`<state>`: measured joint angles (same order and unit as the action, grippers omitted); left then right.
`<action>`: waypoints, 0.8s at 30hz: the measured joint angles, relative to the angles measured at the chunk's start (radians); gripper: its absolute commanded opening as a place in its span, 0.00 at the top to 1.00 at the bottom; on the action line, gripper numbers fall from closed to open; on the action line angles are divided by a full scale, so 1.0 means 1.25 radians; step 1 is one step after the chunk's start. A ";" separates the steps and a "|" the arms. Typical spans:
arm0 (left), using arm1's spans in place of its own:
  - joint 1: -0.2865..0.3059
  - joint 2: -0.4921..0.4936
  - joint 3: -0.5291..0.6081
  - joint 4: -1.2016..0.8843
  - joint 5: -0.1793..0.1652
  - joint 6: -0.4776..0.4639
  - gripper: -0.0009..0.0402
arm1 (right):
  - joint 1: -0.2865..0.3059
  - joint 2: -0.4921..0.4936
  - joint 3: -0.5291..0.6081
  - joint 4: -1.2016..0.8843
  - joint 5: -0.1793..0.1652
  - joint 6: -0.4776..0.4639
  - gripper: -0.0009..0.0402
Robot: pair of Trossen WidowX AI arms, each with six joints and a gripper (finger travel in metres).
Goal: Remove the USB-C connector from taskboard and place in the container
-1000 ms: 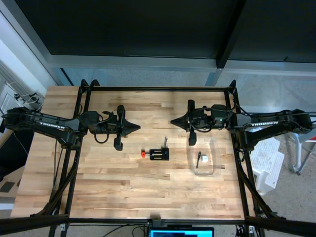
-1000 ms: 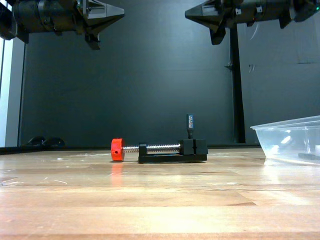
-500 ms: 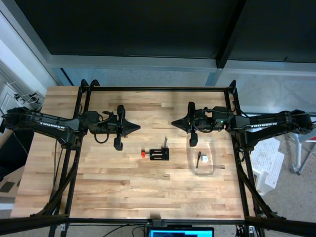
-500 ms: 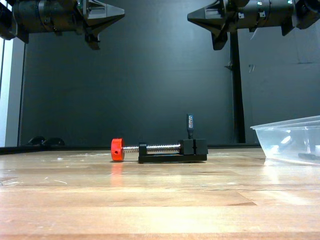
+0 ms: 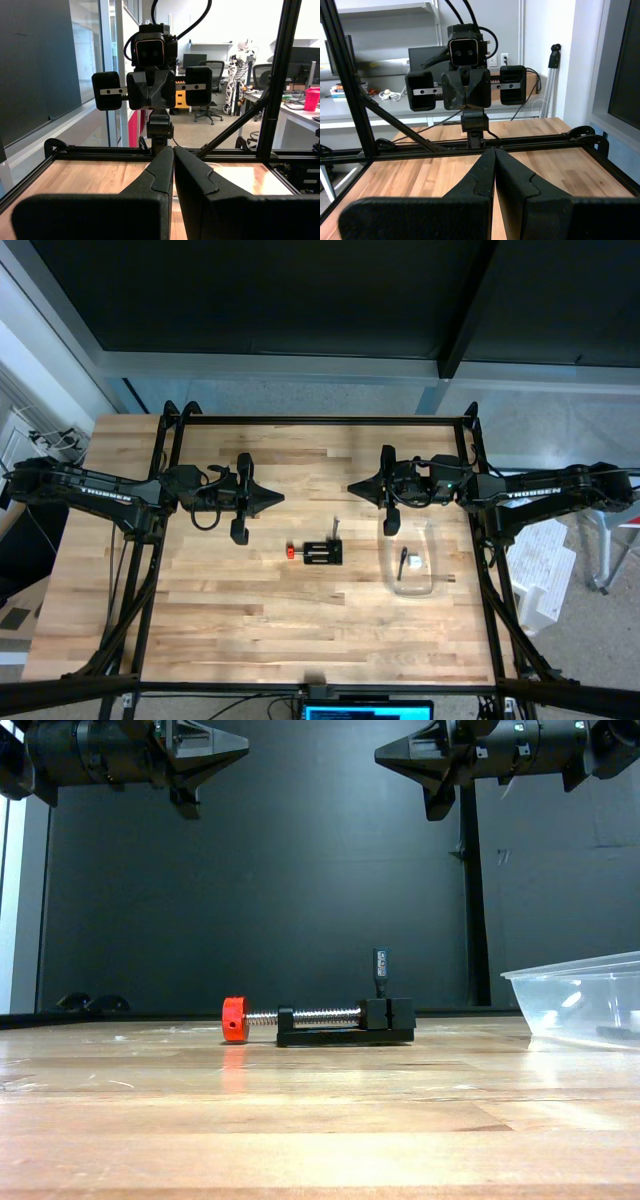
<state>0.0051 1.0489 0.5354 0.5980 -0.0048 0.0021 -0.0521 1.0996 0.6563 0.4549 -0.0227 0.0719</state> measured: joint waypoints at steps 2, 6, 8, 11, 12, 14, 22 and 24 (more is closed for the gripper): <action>0.000 0.000 0.000 0.000 0.000 0.000 0.98 | 0.000 0.000 0.000 0.000 0.001 0.000 0.98; 0.000 0.000 0.000 0.000 0.000 0.000 0.98 | 0.001 0.000 0.000 0.000 0.002 -0.001 0.98; 0.000 0.000 0.000 0.000 0.000 0.000 0.98 | 0.004 0.000 0.000 0.000 0.003 -0.002 0.98; 0.000 0.000 0.000 0.000 0.000 0.000 0.98 | 0.011 0.001 0.000 0.000 0.023 -0.003 0.98; 0.000 0.000 0.000 0.000 0.000 0.000 0.98 | 0.016 0.001 0.000 0.000 0.034 -0.006 0.98; 0.000 0.000 0.000 0.000 0.000 0.000 0.98 | 0.022 0.001 0.000 0.002 0.043 -0.014 0.98; 0.000 0.000 0.000 0.000 0.000 0.000 0.98 | 0.025 0.001 -0.003 0.005 0.012 -0.011 0.98; 0.000 0.000 0.000 0.000 0.000 0.000 0.98 | 0.025 0.001 -0.004 0.008 0.015 -0.011 0.98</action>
